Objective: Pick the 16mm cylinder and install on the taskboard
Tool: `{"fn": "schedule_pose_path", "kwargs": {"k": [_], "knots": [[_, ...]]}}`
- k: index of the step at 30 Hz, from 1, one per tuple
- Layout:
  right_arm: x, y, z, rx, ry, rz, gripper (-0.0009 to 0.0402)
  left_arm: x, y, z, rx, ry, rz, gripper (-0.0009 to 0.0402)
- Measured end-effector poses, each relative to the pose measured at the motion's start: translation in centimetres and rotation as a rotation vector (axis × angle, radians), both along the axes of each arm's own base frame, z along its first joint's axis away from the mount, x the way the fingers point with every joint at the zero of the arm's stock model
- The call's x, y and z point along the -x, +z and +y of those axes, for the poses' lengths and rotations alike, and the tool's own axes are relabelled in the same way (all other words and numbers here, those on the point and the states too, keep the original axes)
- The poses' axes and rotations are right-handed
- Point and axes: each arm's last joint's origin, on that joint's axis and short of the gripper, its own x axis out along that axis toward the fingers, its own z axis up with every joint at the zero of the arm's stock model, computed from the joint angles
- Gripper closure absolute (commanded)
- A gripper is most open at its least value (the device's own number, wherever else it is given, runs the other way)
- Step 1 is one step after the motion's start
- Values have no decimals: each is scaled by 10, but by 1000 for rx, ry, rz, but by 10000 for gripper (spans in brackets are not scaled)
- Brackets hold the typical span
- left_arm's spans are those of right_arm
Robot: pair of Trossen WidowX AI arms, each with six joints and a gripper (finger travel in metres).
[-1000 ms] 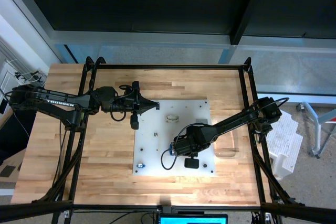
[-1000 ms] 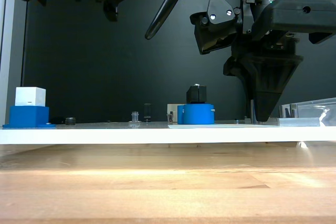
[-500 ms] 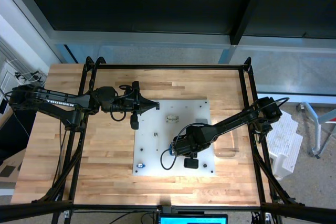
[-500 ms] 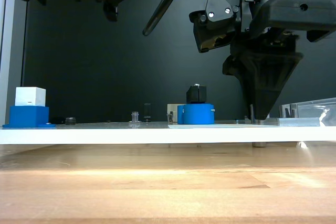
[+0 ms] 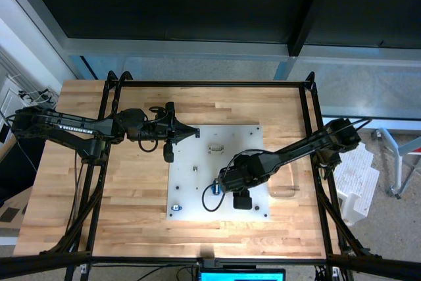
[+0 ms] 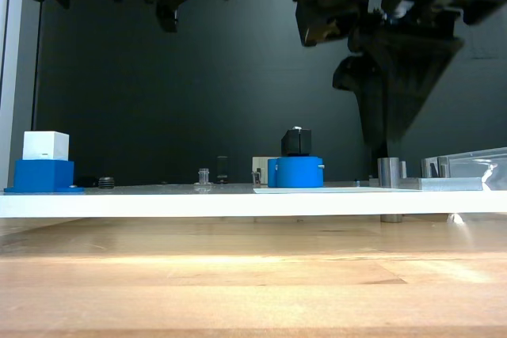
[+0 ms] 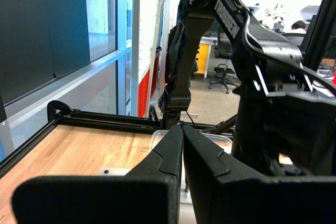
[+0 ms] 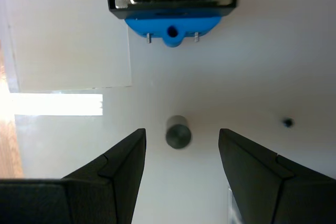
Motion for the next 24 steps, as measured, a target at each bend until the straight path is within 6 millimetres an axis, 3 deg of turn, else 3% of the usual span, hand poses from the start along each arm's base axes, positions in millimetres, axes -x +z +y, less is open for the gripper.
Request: {"fn": "schedule_pose_path", "kwargs": {"k": [10,24], "knots": [[11,43,-26,-7,28,-119,210,0,0,0,0,0,0,393],[26,102,-79,35,41,-404,331,0,0,0,0,0,0,393]]}}
